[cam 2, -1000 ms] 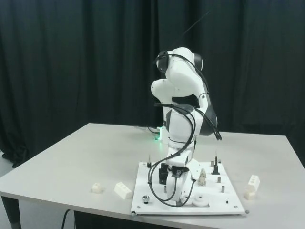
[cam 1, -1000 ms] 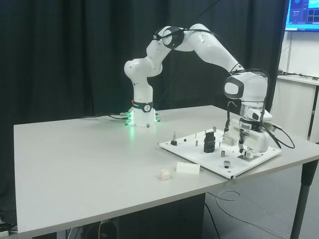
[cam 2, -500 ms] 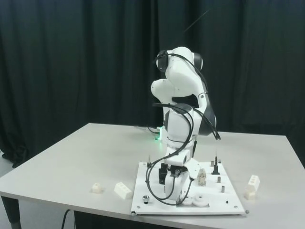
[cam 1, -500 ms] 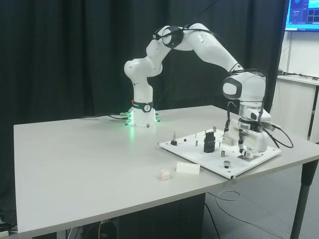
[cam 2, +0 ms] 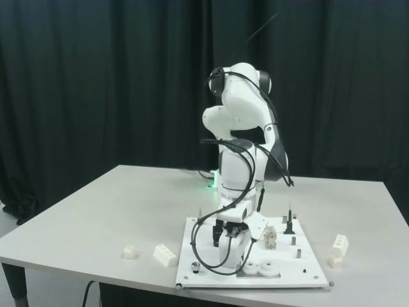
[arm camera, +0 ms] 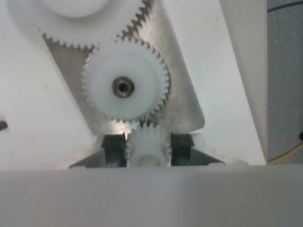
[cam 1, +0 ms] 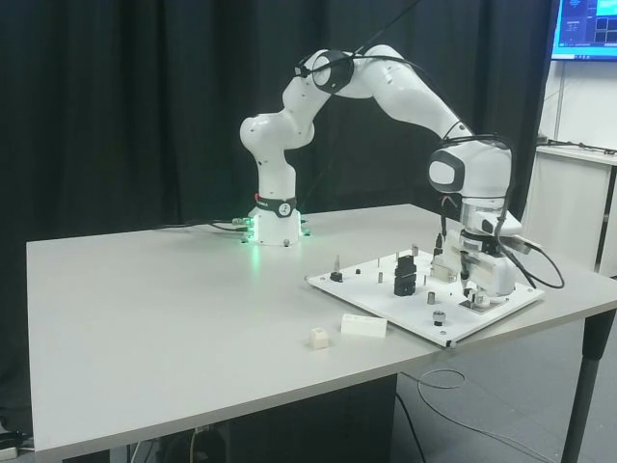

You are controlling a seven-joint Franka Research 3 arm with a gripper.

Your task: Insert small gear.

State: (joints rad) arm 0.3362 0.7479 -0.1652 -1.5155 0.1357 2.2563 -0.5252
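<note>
The small white gear (arm camera: pixel 147 141) sits between my gripper's (arm camera: pixel 147 151) two black pads (arm camera: pixel 115 151), and its teeth mesh with the medium white gear (arm camera: pixel 124 86) on a metal shaft. A large white gear (arm camera: pixel 75 19) meshes on the far side. All lie over a grey metal plate (arm camera: pixel 177 109) on the white board (cam 1: pixel 366 289). In the room views the gripper (cam 1: pixel 469 289) (cam 2: pixel 231 259) stands low over the board's near corner, beside the medium gear (cam 2: pixel 252 270) and the large gear (cam 2: pixel 270 270). The gripper hides the small gear there.
On the board stand a black fixture (cam 1: pixel 404 275), thin pegs and a small metal knob (cam 1: pixel 438 316). White blocks (cam 1: pixel 363 326) (cam 1: pixel 317 337) lie on the grey table before the board; another block (cam 2: pixel 337 246) lies beyond it. The board lies near the table edge.
The hand has shifted sideways along the board's edge, uncovering the medium gear in the second room view. The upper arm has barely moved.
</note>
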